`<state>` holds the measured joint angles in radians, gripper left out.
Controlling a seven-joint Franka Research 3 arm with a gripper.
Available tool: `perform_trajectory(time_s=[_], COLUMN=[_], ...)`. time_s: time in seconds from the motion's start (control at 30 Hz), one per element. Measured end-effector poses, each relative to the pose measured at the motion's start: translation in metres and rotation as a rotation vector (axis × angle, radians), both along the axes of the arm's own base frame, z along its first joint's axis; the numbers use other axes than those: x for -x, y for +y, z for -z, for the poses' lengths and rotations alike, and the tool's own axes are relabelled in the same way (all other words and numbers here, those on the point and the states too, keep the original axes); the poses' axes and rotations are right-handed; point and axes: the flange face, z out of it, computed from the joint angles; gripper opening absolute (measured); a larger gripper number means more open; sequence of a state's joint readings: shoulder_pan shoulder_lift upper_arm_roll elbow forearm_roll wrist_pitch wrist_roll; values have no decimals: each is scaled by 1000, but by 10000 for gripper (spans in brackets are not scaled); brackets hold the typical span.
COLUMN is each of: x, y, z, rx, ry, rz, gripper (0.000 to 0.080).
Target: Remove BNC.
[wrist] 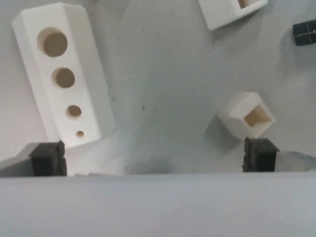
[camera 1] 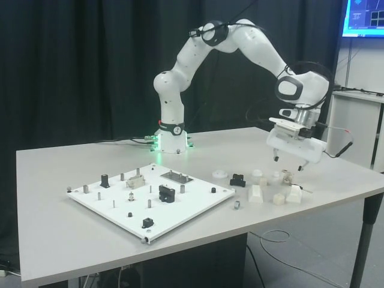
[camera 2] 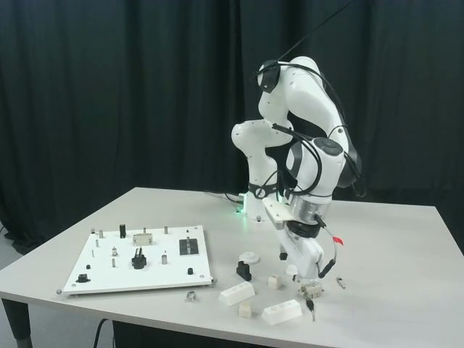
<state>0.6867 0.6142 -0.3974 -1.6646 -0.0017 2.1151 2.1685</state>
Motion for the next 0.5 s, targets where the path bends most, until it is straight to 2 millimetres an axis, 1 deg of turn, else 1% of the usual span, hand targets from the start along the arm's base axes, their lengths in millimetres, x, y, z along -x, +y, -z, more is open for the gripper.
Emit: perform_trajectory(time_s=[0.33,0.5], x=[-1,-3], y=[-2,-7], z=[-2,-4], rx=[5,17], ry=[-3,-6], rz=[-2,-5], gripper=[800,800])
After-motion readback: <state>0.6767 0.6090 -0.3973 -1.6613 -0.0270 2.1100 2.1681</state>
